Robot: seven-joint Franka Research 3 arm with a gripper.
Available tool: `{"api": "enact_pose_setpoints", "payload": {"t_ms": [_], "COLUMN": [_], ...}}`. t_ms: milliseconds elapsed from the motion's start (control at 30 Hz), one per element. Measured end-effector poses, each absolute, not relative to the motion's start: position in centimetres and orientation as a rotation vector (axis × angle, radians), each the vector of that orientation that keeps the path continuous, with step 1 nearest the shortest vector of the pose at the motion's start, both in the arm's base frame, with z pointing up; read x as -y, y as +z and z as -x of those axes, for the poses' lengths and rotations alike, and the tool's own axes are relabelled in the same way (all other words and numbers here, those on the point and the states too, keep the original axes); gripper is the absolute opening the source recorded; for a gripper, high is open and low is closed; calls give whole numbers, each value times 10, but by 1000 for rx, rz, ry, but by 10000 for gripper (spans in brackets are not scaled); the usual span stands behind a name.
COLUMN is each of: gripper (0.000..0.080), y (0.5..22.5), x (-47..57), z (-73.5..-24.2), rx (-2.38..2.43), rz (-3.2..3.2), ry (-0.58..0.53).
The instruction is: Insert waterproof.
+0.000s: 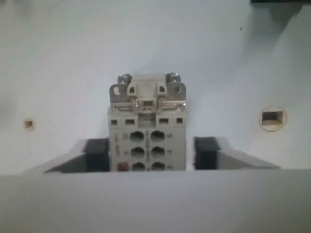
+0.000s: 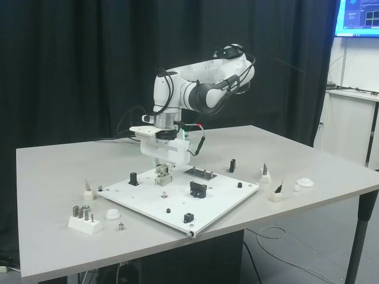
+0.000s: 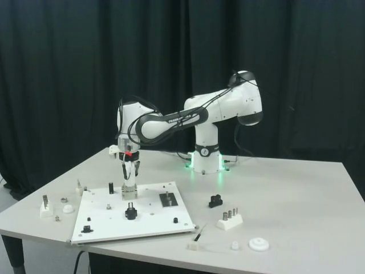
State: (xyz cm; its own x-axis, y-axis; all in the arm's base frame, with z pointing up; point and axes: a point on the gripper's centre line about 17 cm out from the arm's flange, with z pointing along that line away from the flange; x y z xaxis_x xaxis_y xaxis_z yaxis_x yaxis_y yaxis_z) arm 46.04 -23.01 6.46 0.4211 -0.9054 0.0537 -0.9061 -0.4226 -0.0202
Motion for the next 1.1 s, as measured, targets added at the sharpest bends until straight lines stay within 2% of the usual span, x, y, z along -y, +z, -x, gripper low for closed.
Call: {"api": "enact_pose_setpoints", "payload": {"t_ms": [100, 133, 400, 433, 733, 1100], "gripper": [311, 527, 527, 782, 782, 800], "y": [67, 68, 80, 81, 96, 95], "x": [231, 231, 228, 227, 217, 208], "z": [-460, -461, -465, -466, -481, -495], "rx": [1678, 1677, 1674, 1675, 1695, 1716], "rz": [-2636, -2636, -2642, -2644, -2648, -2629], "ry": [90, 91, 107, 108, 131, 120]}}
